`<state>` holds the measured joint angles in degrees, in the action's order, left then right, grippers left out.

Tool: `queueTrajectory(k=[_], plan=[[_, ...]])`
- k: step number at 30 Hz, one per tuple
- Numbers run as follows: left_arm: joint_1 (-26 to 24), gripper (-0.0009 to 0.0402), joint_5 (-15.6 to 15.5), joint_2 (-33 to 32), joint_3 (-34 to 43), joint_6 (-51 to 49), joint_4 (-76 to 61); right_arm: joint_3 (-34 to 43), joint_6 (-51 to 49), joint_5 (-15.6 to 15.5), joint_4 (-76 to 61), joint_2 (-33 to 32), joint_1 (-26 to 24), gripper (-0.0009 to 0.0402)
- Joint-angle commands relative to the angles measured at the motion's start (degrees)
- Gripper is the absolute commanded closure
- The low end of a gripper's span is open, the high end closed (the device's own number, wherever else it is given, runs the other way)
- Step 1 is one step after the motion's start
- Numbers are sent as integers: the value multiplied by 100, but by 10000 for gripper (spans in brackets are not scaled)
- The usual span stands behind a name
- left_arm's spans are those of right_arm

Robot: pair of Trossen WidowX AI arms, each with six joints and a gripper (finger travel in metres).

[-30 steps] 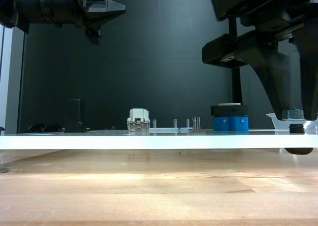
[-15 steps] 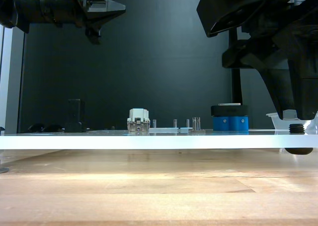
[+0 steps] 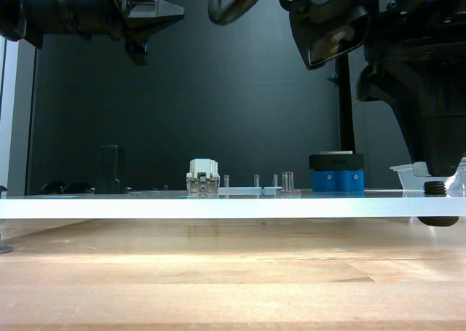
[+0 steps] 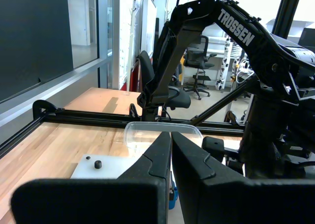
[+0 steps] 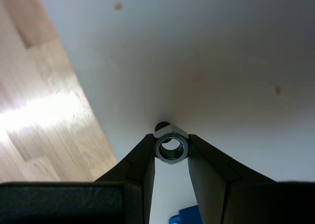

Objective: Pick the M12 nut and place it on its threads and fasten

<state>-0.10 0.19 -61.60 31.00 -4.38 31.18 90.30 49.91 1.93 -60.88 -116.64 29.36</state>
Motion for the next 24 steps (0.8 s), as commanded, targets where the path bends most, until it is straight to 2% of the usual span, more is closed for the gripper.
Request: queueTrajectory(k=[1, 14, 24], plan=[[0, 393, 0, 0, 0, 0, 2, -7, 686, 2, -15, -2, 2, 375], [0, 393, 0, 0, 0, 0, 0, -7, 2677, 0, -170, 90, 2, 375], [0, 393, 0, 0, 0, 0, 0, -7, 3641, 2, -144, 92, 2, 375]])
